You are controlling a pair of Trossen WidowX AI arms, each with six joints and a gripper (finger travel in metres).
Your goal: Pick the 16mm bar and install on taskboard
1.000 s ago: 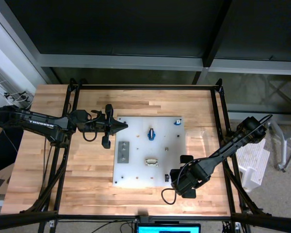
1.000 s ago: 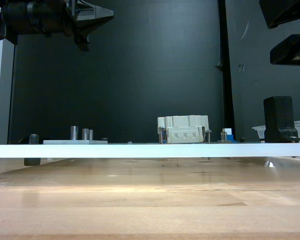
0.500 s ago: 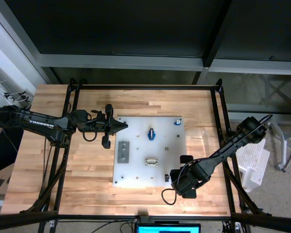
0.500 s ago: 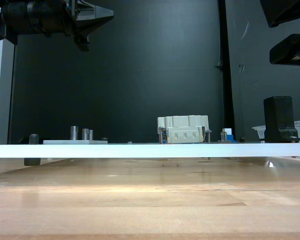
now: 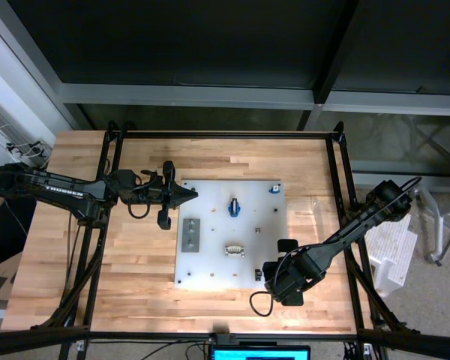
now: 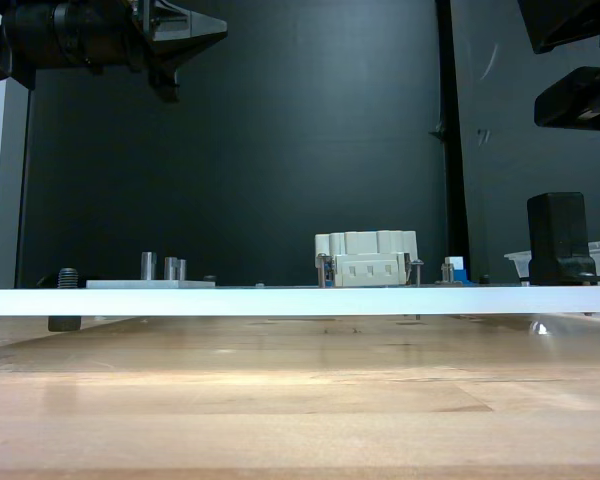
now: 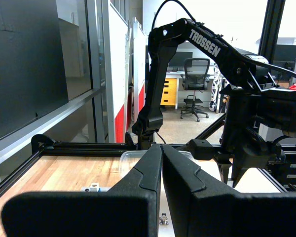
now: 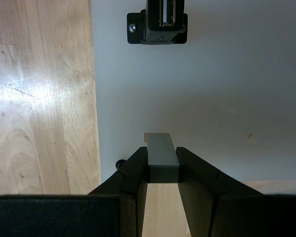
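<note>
Counting two arms, two grippers, one bar and one white board.

Hanging the left gripper (image 5: 181, 196) high over the far left edge of the board (image 5: 210, 274), with jaws pressed together on nothing.

Clamping the jaws of the right gripper (image 8: 163, 159) on the single grey bar (image 8: 162, 145). Holding it off the board, above the near edge close to the near right corner, clear of any seat. Pointing its free end toward one black bracket (image 8: 157, 22) fixed to the board.

Counting further on the board:
- one grey plate (image 5: 190, 235) carrying three short pegs (image 6: 148, 266)
- one beige connector (image 6: 366, 258)
- one blue clip (image 5: 234, 207)

Resting the board on the wooden surface (image 5: 135, 270).

Differing only slightly from a second ago. Showing the dark parts of the right arm a touch higher in the low view, with the bar gripped as before. Finding the left gripper, the plate, the connector, the clip and the bracket just where they were.
</note>
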